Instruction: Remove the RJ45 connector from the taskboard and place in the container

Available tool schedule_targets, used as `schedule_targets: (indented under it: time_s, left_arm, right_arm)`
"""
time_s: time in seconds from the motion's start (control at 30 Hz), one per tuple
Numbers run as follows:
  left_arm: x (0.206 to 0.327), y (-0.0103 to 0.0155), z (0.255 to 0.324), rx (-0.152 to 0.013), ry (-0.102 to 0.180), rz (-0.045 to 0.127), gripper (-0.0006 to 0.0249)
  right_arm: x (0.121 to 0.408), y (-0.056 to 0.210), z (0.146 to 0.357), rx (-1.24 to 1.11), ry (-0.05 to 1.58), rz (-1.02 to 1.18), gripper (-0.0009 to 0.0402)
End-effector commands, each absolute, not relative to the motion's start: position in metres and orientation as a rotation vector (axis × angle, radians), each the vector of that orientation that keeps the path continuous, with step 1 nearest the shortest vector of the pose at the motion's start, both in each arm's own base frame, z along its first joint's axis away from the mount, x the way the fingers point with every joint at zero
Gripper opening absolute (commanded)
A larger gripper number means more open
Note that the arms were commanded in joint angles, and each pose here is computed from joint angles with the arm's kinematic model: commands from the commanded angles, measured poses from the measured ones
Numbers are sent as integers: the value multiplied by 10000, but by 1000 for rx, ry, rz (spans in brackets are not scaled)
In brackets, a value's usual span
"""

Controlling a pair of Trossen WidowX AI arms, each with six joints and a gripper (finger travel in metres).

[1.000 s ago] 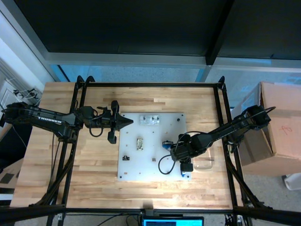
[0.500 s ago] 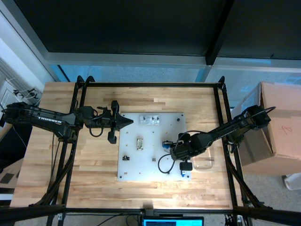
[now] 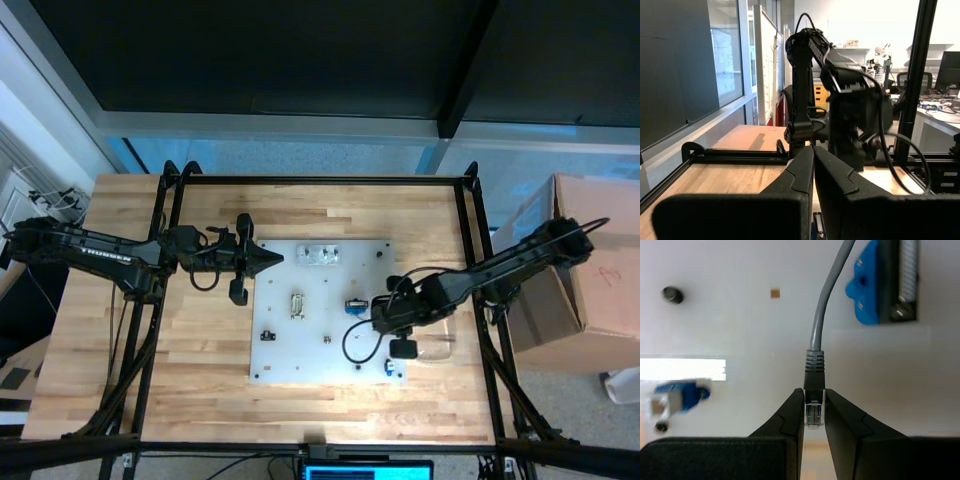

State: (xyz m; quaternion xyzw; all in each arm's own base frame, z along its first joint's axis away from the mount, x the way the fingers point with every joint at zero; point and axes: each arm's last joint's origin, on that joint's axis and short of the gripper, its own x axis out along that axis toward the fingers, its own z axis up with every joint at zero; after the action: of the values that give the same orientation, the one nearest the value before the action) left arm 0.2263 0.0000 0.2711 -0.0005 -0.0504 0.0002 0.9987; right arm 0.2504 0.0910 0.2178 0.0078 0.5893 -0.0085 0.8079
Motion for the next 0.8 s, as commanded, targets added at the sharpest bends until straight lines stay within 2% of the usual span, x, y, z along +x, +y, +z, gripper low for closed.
schedule_targets:
  time_s: [0.03,0.2,0.37,0.6,0.8]
  left_arm:
    - [2263,0,2712,-1,-102,0,0]
    - [2263,0,2712,-1,-102,0,0]
    - [2263,0,2712,-1,-102,0,0]
    - [2263,1,2712,-1,-102,1,0]
    - [2263,0,2712,-1,-102,0,0]
  right_arm:
    - [2353,909,2309,39,1263,-26,0]
    - [2075,937,2466,63,1286,-37,0]
    - [1806,972,2506,80,1318,-46,0]
    - [1522,928,2390,135,1342,-91,11]
    - [1407,875,2288,179,1357,-129,60]
